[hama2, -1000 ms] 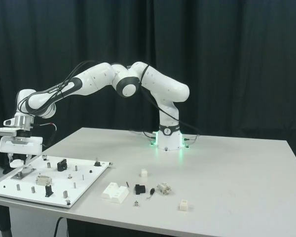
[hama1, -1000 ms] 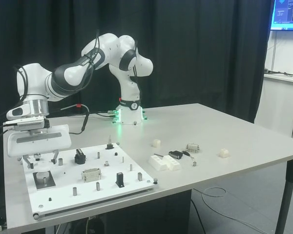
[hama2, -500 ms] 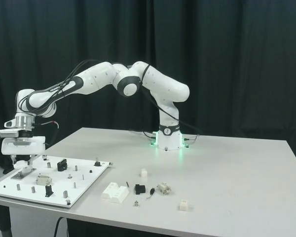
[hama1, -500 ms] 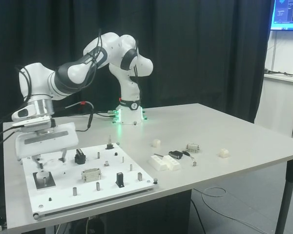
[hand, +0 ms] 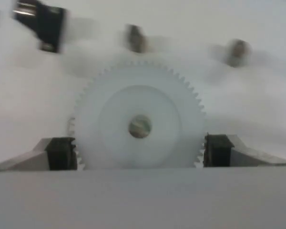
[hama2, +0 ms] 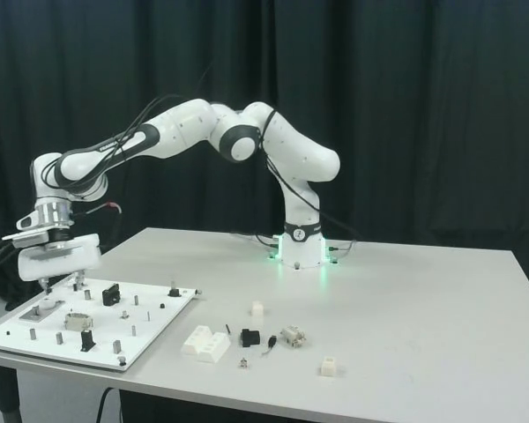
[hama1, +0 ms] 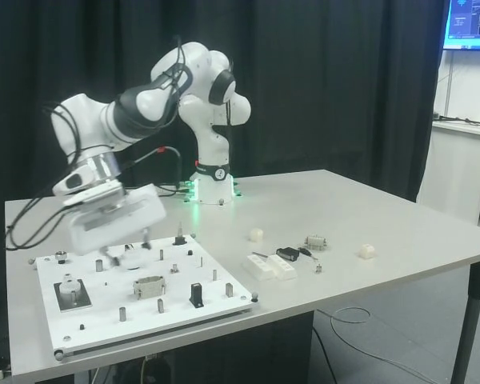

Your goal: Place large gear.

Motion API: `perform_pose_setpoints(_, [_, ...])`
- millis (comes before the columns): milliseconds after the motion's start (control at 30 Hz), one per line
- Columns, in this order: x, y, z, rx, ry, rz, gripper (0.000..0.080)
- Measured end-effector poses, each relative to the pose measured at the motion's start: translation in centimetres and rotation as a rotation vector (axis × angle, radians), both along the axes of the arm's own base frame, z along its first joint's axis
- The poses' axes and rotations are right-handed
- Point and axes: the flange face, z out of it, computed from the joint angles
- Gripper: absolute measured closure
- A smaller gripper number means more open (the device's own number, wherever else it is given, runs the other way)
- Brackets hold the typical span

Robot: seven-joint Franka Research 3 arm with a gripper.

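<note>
My tool [hand: 140, 152] grips the white toothed plastic large gear [hand: 139, 117] flat by its rim, above the white assembly board [hama1: 136, 300], bore facing down.

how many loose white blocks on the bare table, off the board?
3. Small block nearest the arm's base, big block beside the board, small block farthest from the board. None looks hidden.
</note>
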Motion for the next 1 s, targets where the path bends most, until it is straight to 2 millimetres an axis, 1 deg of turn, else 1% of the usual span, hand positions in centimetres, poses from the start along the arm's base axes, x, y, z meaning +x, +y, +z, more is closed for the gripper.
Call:
perform_pose_setpoints(200, [0.9,4.0,0.2,0.032,0.023,0.032,0.0215])
perform_pose_setpoints(600, [2.0,13.0,0.9,0.059,0.086,0.037,0.0215])
perform_pose_setpoints(1000, [2.8,23.6,0.9,0.032,0.127,0.014,0.0215])
